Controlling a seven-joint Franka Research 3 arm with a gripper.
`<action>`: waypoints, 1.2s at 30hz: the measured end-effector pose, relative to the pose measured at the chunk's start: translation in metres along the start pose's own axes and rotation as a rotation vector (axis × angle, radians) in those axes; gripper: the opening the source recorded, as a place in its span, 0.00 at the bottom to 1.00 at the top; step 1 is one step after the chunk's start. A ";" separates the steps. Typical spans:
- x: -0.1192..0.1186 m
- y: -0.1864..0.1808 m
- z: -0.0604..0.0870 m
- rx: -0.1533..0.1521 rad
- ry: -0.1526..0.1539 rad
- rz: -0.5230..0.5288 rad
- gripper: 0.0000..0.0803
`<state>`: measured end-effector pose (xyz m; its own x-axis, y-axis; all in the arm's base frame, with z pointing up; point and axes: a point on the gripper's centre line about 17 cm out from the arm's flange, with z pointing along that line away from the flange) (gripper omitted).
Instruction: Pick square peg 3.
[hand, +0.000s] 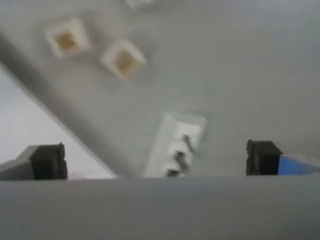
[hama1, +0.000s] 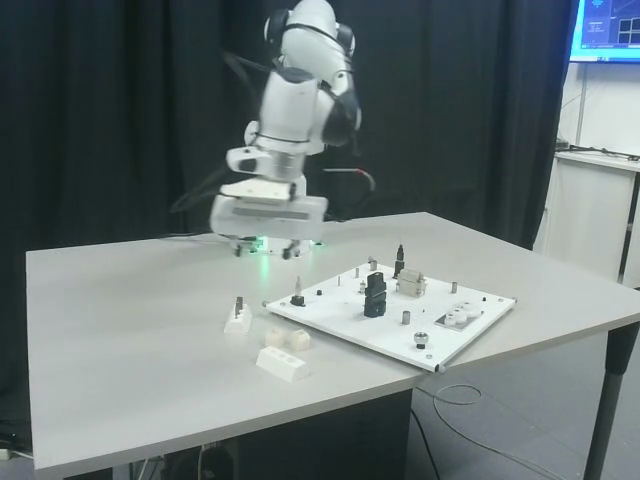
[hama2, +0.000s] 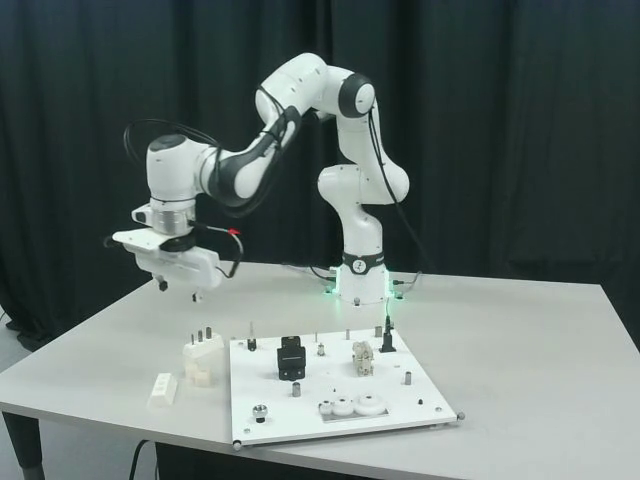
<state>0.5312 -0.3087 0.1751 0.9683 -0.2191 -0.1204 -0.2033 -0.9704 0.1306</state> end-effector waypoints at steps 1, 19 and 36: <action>-0.004 0.007 0.001 0.004 -0.003 0.009 1.00; -0.084 0.041 0.056 0.160 -0.024 0.068 1.00; -0.107 0.008 0.107 0.199 0.049 0.079 1.00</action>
<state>0.4100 -0.3039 0.0834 0.9531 -0.2947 -0.0693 -0.2989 -0.9524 -0.0601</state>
